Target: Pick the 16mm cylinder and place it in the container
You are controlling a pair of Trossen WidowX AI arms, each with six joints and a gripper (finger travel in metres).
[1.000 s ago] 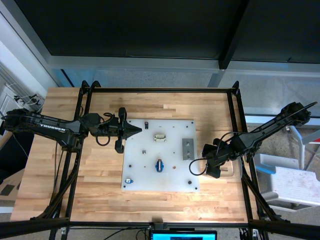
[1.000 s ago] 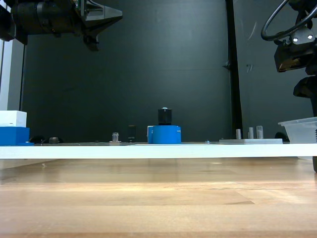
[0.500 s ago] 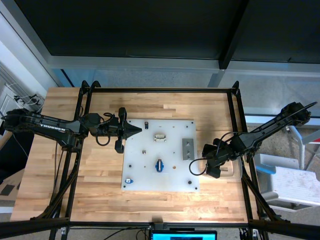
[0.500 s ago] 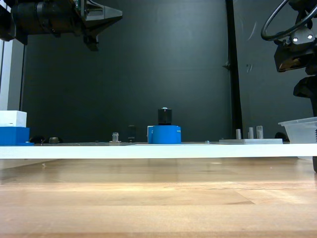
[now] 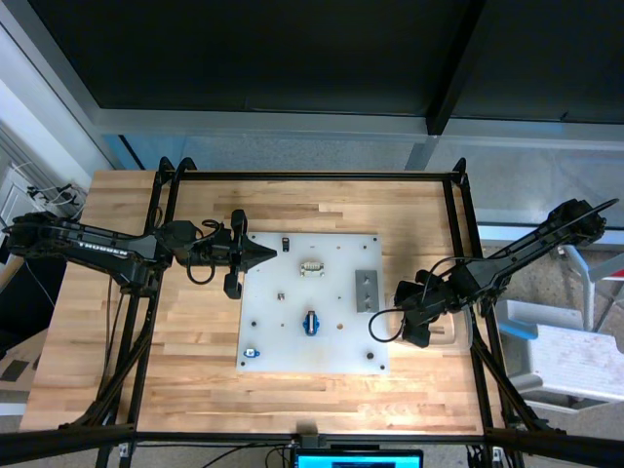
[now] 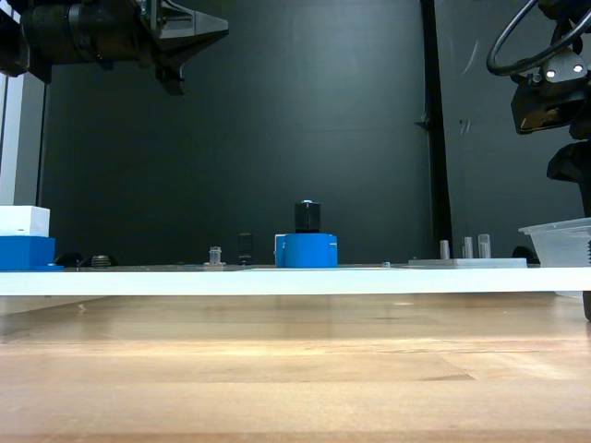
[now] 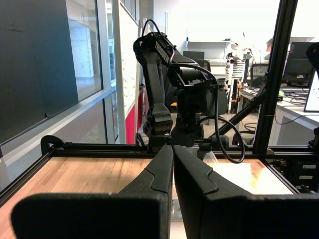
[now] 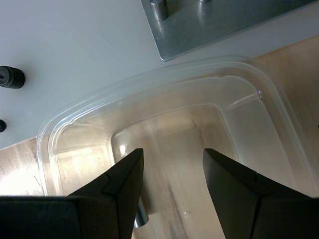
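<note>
Hanging over the container (image 8: 269, 99), our right hand (image 8: 172, 157) has its fingers spread wide, and we see nothing between them. The 16mm cylinder (image 8: 141, 218) lies on the container's floor, just beside one finger and partly hidden by it. From above, the container sits on the table (image 5: 195, 390) at the white board's (image 5: 331, 351) 3 o'clock edge, near the grey block (image 8: 214, 25). Our left hand (image 7: 173, 149), fingers pressed together and empty, hovers high over the board's 10 o'clock edge.
</note>
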